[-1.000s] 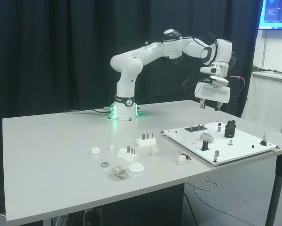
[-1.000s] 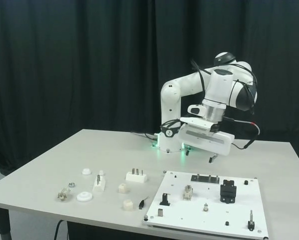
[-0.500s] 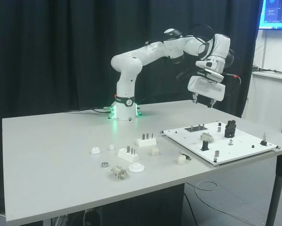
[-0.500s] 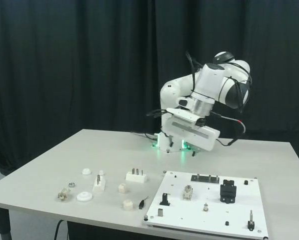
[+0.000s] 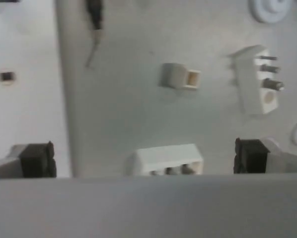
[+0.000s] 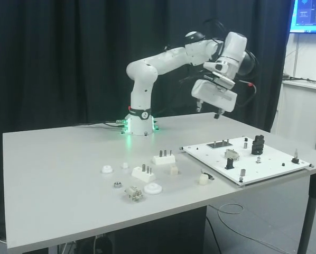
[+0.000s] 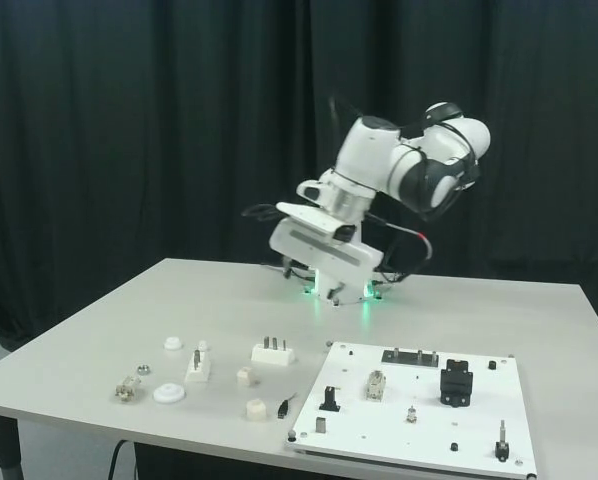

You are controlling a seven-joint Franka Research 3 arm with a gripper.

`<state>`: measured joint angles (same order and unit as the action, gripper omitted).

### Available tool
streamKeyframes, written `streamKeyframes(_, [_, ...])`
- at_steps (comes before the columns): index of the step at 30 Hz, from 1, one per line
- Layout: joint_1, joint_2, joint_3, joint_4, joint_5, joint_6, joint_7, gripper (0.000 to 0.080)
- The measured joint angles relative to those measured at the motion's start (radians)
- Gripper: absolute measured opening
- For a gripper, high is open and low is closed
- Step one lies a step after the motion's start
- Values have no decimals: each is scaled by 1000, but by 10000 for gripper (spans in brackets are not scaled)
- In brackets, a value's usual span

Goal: Pick bolt 4.

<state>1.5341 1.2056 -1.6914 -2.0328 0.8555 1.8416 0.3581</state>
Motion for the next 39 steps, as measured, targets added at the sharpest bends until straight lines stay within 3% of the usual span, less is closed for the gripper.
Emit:
streamKeyframes(16, [-162,0,1,-52,23,24,-192,800])
streamKeyframes(27, [-283,1,24,-98,115,71,-310,800])
streamKeyframes(39, [-432,26,45,-103,260,105,-406,800])
